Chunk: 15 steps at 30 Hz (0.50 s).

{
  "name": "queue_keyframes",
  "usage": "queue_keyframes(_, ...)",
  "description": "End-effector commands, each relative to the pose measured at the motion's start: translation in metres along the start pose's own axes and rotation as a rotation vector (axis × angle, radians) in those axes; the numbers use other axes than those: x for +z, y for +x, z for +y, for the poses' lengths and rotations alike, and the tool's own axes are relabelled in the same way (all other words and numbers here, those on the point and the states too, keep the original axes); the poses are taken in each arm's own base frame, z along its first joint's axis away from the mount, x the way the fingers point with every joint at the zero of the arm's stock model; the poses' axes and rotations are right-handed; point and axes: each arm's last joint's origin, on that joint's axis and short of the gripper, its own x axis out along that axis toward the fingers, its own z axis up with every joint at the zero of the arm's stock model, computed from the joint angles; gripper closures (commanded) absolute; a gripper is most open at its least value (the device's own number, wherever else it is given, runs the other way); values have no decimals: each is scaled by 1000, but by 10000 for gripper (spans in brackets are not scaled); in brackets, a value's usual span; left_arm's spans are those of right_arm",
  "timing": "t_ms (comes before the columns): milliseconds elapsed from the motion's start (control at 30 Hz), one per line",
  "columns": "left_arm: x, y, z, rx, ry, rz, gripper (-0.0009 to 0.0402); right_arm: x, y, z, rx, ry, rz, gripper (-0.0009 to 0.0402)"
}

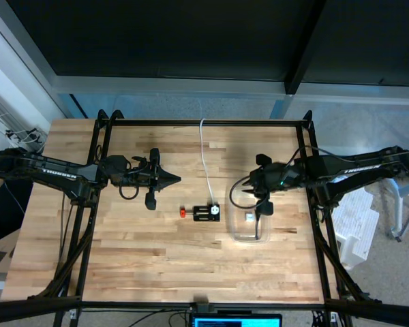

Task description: Remove the power plug from the receptacle and place in the container

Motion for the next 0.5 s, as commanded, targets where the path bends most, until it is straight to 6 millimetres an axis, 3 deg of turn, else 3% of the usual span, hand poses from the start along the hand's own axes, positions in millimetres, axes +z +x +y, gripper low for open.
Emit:
queue_keyframes(33,0,0,0,0,0,0,393,9,0,-7,30,6,-90,371)
queue_keyframes(100,0,0,0,0,0,0,393,14,0,-9,21,-7,-144,396)
queue_keyframes(500,0,0,0,0,0,0,393,21,16,-19,112,54,-545,394)
